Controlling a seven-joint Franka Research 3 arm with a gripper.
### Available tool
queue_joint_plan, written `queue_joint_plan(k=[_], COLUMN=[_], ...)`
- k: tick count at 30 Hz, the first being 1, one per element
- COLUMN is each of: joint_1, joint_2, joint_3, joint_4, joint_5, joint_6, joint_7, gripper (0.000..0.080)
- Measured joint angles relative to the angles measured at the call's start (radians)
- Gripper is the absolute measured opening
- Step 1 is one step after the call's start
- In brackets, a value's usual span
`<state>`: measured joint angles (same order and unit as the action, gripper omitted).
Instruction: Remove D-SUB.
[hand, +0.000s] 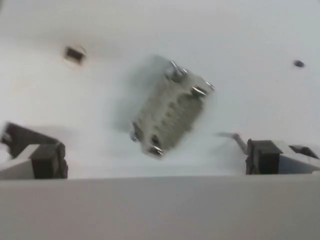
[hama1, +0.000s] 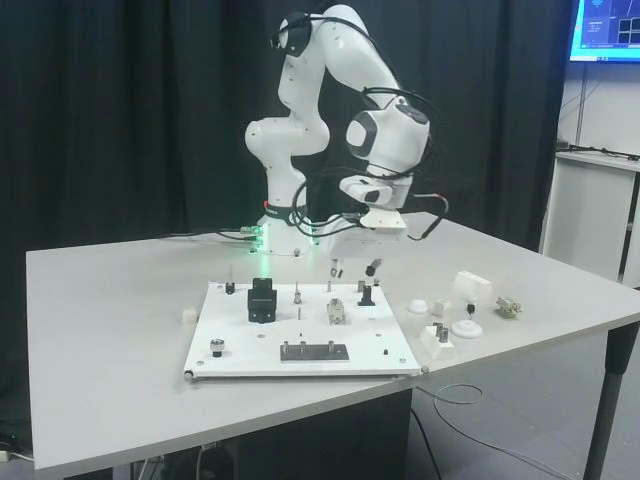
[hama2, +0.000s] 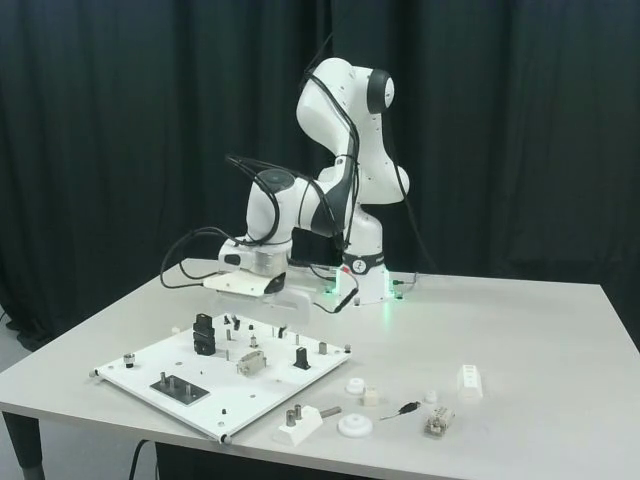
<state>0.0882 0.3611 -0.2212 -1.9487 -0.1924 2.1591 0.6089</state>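
Two fingers (hand: 47, 161), spread wide and holding nothing, frame the D-SUB (hand: 169, 111) as I look down past them. My gripper (hama1: 352, 268) hangs open above the white board (hama1: 240, 355), and the connector sits on that board between the fingertips, skewed against the line of my jaws. It stands well proud of the surface with screw heads at its ends, so I judge it is seated in a mount and must be pulled straight up. I would say my wrist needs turning first to square the pads to its long sides.

In the first room view the D-SUB is near the board's middle, at about 2 o'clock from the black block (hama1: 262, 300). My arm folds high over its base, elbow up, forearm reaching forward, hand pointing straight down.
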Motion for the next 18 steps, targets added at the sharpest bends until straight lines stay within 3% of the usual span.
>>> queue_joint_plan(k=[10,18], joint_1=[-0.041,-0.068], joint_2=[-0.079,-0.115], joint_3=[-0.023,-0.056], joint_4=[-0.081,-0.123], joint_5=[-0.027,-0.027], joint_6=[0.058,0.096], joint_7=[-0.166,-0.324], gripper=[0.08,0.08])
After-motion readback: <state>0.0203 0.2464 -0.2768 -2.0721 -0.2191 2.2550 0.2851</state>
